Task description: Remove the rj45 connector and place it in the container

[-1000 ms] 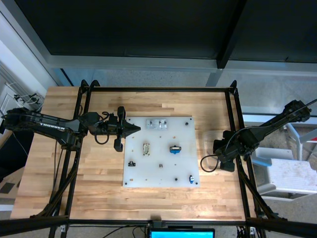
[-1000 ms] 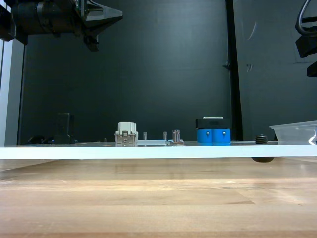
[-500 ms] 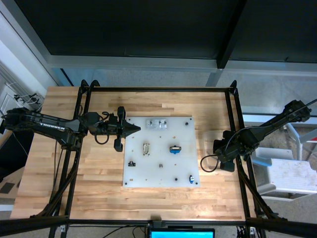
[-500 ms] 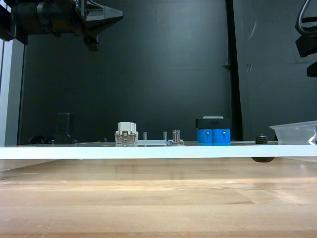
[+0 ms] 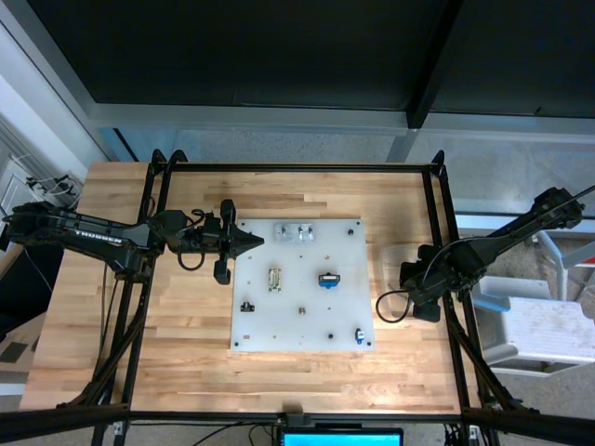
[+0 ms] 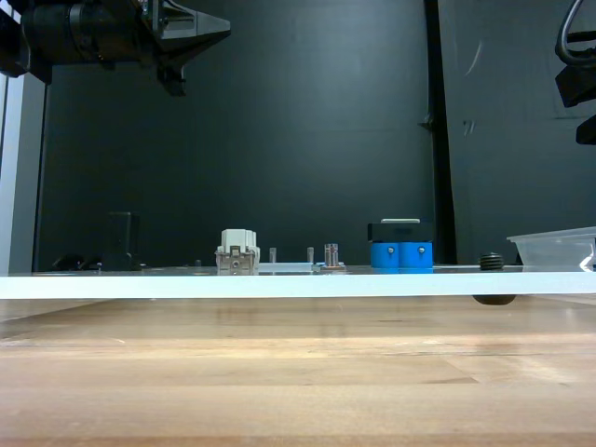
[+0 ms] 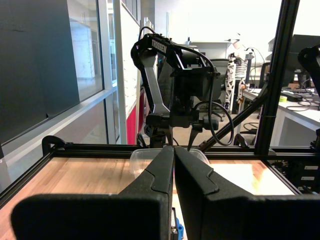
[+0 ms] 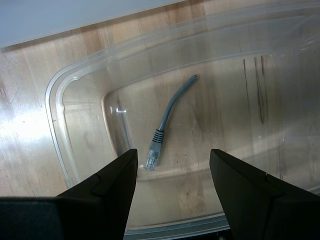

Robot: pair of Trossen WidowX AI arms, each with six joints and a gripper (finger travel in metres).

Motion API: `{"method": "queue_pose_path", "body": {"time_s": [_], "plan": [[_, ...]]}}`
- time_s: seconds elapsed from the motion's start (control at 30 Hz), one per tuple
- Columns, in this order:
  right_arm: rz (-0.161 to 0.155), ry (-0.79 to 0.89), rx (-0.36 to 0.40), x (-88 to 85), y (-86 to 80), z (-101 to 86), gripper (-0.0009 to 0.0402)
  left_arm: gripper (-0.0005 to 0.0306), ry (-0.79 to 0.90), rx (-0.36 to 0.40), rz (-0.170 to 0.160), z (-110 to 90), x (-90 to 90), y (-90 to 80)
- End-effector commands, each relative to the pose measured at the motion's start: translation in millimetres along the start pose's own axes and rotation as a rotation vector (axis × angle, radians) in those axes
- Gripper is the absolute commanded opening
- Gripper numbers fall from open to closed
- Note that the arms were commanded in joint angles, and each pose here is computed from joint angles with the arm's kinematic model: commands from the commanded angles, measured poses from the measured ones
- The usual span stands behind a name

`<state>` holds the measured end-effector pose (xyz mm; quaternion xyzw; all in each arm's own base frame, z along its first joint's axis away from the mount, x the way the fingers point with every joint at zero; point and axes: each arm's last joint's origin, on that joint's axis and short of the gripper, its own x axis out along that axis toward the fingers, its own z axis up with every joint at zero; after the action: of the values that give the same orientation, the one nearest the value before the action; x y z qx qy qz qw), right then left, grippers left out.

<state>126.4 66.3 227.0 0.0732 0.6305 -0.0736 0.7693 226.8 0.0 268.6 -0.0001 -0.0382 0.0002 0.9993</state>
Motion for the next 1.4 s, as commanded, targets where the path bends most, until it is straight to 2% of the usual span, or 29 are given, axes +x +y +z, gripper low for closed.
{"method": "queue_pose_path", "body": {"time_s": [0.03,1.4], "plan": [[0.001,-0.001,0.001,0.0,0.2,0.1,0.0201,0.0001,0.0,0.0,0.0,0.0,0.0,0.0],[0.01,-0.009,0.002,-0.1,1.0,1.0,0.0201,0.0001,0.0,0.0,0.0,0.0,0.0,0.1]]}}
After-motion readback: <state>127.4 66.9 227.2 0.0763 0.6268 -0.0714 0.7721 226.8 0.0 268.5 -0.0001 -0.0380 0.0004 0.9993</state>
